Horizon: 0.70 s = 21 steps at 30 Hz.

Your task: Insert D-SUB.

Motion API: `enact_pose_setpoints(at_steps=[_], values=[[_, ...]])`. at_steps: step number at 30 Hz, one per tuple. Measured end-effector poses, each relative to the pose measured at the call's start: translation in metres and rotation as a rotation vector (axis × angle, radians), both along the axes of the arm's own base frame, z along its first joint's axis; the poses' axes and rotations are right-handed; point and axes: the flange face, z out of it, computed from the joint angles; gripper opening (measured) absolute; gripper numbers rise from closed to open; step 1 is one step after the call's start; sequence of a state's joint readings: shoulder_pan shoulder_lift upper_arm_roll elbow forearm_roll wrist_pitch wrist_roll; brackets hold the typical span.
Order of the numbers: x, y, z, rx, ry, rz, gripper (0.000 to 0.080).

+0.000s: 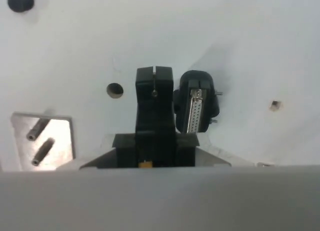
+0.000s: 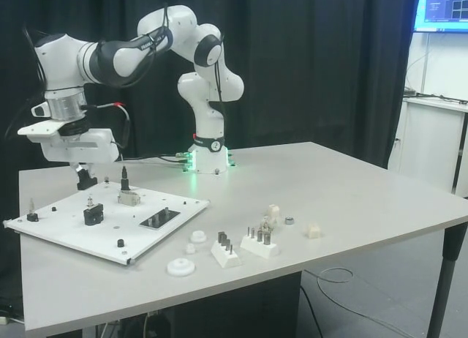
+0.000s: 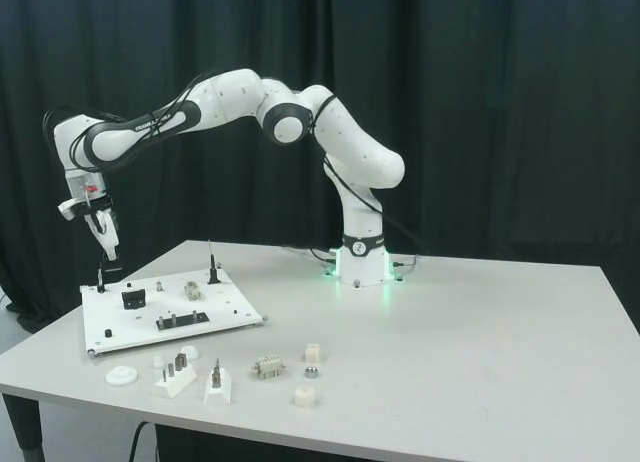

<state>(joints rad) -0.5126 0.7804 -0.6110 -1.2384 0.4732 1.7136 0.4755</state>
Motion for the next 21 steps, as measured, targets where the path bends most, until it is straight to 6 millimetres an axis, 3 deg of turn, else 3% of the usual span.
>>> enact_pose_setpoints(at_steps=[21], values=[[-0.011,0.0,-0.018,0.046,0.105,-0.071,0.0154]])
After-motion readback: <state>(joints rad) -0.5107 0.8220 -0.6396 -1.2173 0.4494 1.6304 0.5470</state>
